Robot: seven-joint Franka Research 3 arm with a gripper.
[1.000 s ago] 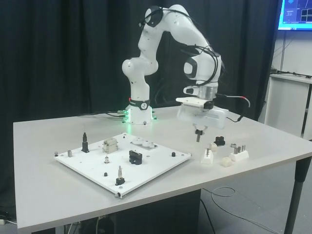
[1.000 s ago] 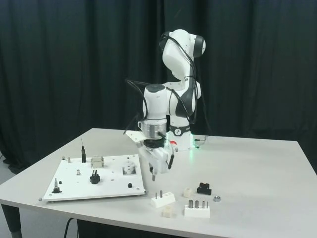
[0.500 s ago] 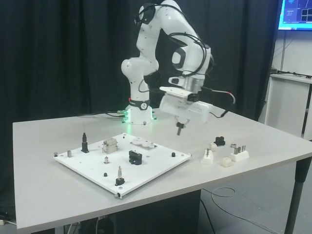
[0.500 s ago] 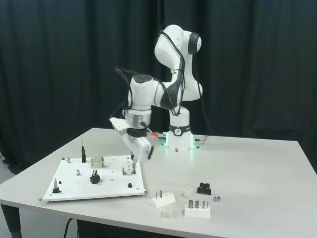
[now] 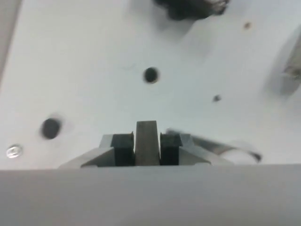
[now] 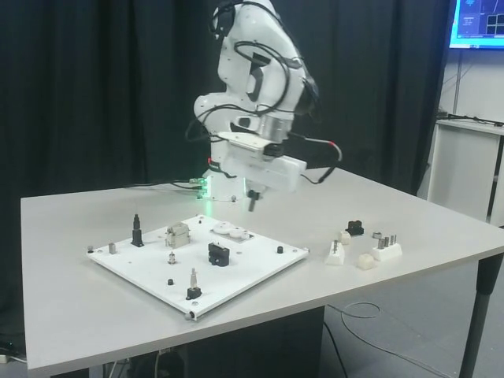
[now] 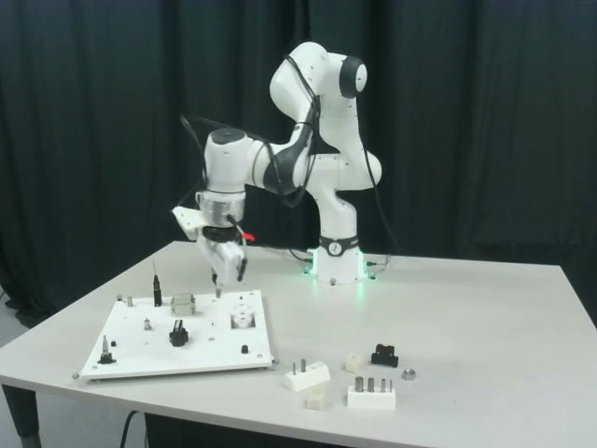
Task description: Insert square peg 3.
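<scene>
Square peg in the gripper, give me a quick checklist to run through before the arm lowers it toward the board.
1. Grey square peg held between the black fingers: ok, the wrist view shows it clamped on both sides.
2. Gripper over the white square board: ok, both room views show it above the board's far side.
3. Peg clear of the board: ok, it hangs well above the surface.
4. Peg lined up with its square hole: cannot tell, no square hole is visible beneath it.
5. Peg vertical: cannot tell.
6. Path clear of the black block: ok, it stands apart from the gripper.
</scene>
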